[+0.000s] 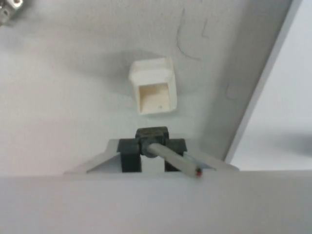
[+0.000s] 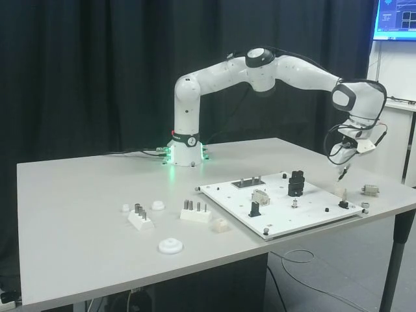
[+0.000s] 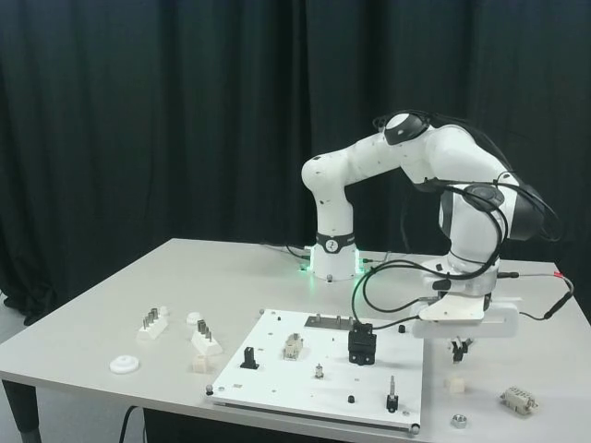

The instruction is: Insert USB.

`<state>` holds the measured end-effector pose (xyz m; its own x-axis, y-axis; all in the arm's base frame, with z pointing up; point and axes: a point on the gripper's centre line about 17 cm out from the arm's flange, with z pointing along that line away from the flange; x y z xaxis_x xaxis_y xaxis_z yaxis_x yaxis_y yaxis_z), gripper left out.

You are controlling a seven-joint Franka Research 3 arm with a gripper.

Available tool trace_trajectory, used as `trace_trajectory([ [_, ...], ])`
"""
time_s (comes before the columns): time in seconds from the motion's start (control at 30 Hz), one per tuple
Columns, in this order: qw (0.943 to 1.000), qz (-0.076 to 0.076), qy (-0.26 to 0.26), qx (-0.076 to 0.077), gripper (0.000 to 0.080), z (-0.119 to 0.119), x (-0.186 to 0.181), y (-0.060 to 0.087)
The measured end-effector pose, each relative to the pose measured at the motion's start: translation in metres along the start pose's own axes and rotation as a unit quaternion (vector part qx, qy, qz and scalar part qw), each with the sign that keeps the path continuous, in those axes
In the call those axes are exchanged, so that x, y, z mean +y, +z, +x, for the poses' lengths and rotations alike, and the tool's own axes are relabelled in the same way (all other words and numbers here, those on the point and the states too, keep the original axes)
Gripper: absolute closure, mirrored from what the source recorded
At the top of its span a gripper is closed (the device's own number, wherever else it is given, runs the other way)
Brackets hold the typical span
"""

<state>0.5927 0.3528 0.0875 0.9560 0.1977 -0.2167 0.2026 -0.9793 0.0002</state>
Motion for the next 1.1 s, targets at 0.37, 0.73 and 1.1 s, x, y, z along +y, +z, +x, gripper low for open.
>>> trace_trajectory([
  [0.37,1.0000,-0.003,-0.001,0.001,0.0705,-0.001,0.002,-0.012],
  [0.73,1.0000,-0.006,-0.001,0.002,0.0706,-0.001,0.003,-0.018],
  [1.1,0.9999,-0.011,-0.004,0.009,0.0706,0.002,0.010,-0.027],
])
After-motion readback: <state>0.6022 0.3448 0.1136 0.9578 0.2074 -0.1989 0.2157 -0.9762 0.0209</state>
